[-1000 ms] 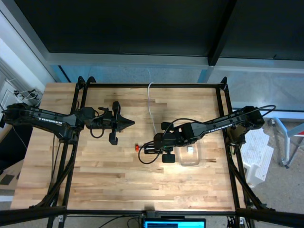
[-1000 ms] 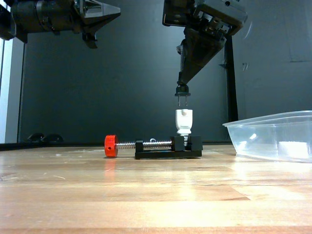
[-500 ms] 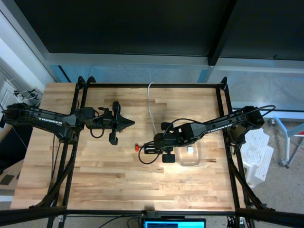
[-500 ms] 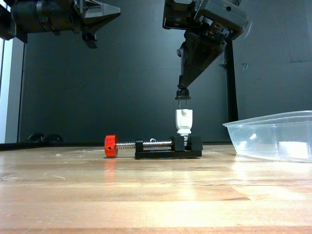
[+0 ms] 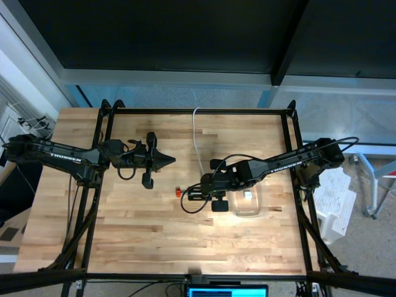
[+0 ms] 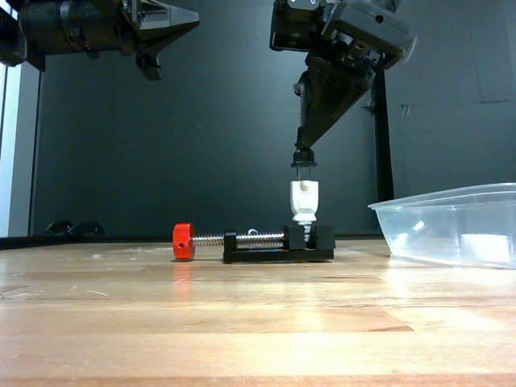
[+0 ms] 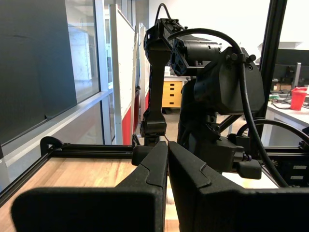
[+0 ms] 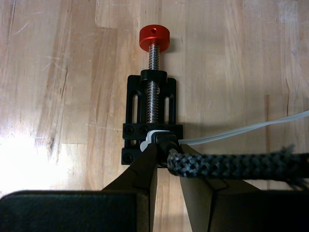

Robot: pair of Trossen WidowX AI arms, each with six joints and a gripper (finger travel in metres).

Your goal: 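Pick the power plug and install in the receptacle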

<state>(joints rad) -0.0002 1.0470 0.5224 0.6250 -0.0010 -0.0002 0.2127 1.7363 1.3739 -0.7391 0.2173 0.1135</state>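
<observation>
The power plug [image 6: 303, 158] is a tiny black block pinched in the tips of my right gripper [image 6: 304, 148], prongs pointing down. Its prong tips reach the top of the white receptacle [image 6: 304, 201], which stands upright in the black vise [image 6: 278, 245] with the red knob [image 6: 184, 241]. In the right wrist view the right gripper [image 8: 167, 147] is shut on the plug [image 8: 166, 142] directly over the receptacle [image 8: 147, 141] and vise [image 8: 150, 104]. My left gripper [image 5: 171, 160] hovers high at the left, its fingers [image 7: 157, 159] shut on nothing.
A clear plastic tray [image 6: 419, 226] holding a small white cube [image 5: 247, 195] sits just right of the vise. The receptacle's white cable [image 5: 197, 139] runs to the far edge. A braided black cable [image 8: 231, 164] crosses the right gripper.
My right gripper has lowered the plug a little. The gap between the prongs and the receptacle's top has closed. The left arm has not moved.
</observation>
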